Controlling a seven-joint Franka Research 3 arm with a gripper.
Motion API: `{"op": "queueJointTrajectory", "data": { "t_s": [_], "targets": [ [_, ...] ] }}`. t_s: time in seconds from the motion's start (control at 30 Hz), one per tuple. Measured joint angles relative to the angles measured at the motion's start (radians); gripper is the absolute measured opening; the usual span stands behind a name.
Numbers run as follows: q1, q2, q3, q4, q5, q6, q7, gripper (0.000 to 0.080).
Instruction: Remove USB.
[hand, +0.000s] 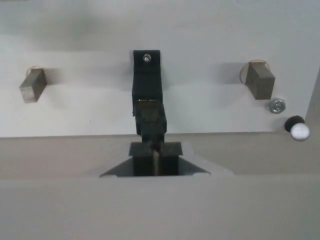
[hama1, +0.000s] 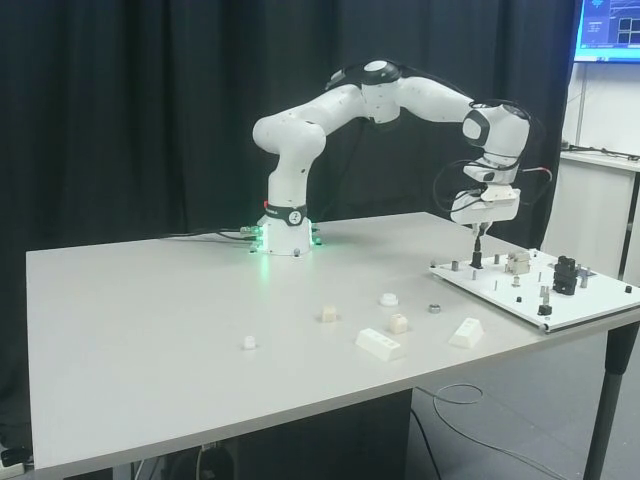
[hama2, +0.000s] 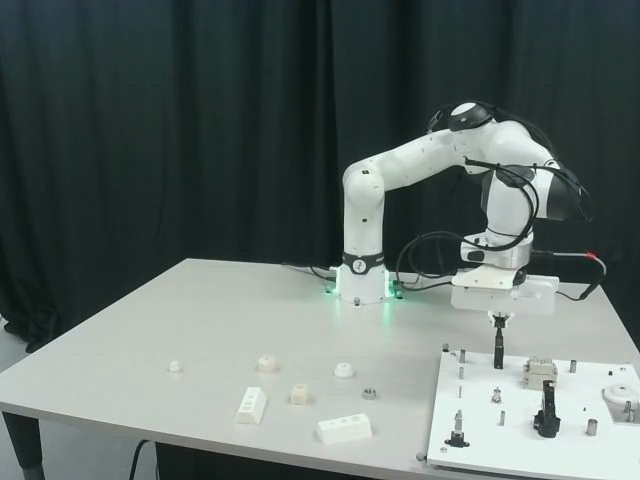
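We are holding the black USB plug (hand: 149, 119) between closed fingertips of the gripper (hand: 155, 156), just above its black socket block (hand: 147, 77) on the white board (hama2: 520, 432). If we are pulling off-axis, the plug may be slipping or binding.

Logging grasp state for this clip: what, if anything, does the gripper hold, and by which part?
The gripper is shut on the black USB plug, pinching its near end; the plug's far end meets the black socket on the white board.

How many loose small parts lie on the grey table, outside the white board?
7, all near the front edge: a small white cap, a cube, a long block, another cube, a round cap, a nut and a wide block. More may be hidden.
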Motion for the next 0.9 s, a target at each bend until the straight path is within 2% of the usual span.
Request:
{"op": "queueJointTrajectory", "data": {
  "t_s": [0.6, 0.73, 0.9],
  "targets": [
    [0.009, -0.001, -0.006, 0.000, 0.005, -0.001, 0.034, 0.0026],
    [0.012, -0.001, -0.026, 0.001, 0.004, -0.015, 0.034, 0.0023],
    [0.017, -0.001, -0.067, 0.009, -0.001, -0.050, 0.034, 0.0023]
  ]
}}
